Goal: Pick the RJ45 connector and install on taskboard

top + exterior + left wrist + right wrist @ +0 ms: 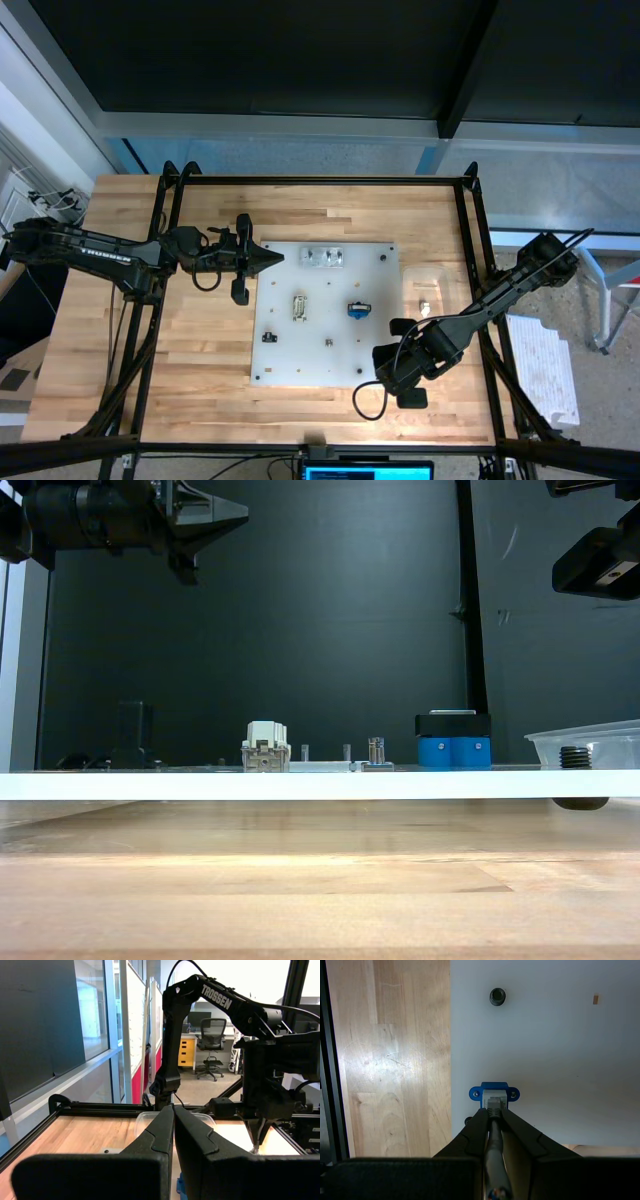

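In the right wrist view my right gripper (pixel 493 1112) is shut on a grey cable stub, and the translucent RJ45 connector (pixel 493 1102) sticks out past its fingertips. The plug's tip lines up over the blue socket block (pixel 494 1093) near the edge of the white taskboard (pixel 560 1050); I cannot tell whether they touch. From above, the right gripper (pixel 396 372) hangs high over the taskboard's (pixel 320 345) near right corner. My left gripper (pixel 270 258) is shut and empty, held high at the board's far left edge.
A clear plastic tray (pixel 432 288) lies just right of the board, with a small part inside. The board carries a silver block (pixel 323 257), a beige connector (pixel 298 307) and the blue socket (pixel 357 310). A black frame rims the wooden table.
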Controlling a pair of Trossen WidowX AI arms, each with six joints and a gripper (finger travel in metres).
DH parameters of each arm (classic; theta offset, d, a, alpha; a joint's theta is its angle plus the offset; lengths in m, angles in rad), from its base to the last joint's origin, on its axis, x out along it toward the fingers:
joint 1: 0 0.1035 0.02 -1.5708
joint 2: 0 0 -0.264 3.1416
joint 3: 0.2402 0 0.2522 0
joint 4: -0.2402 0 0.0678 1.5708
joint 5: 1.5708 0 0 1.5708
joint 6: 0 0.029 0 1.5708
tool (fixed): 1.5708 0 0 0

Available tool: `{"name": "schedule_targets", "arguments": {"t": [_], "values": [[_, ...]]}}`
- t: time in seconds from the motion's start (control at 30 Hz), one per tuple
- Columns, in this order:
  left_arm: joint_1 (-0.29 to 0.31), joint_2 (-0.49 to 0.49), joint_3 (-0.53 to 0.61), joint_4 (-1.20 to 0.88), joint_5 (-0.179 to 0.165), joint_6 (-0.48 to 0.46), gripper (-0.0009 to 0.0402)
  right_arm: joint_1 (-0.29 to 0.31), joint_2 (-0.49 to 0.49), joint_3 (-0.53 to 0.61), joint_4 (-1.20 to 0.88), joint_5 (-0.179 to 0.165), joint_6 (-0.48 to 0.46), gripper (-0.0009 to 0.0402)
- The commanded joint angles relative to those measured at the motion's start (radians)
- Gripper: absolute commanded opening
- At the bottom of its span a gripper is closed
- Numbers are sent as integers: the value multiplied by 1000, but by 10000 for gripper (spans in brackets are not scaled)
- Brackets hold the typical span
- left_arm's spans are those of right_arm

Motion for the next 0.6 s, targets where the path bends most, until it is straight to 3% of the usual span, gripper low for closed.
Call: {"name": "schedule_targets", "arguments": {"t": [0.03, 0.47, 0.6], "values": [[0, 0, 0, 0, 0, 0, 0, 1, 2, -2, -2, -6, 0, 7], [0, 0, 0, 0, 0, 0, 0, 2, -15, -2, 1, -6, 2, 7], [0, 0, 0, 0, 0, 0, 0, 2, -16, -2, 2, -7, 1, 24]]}}
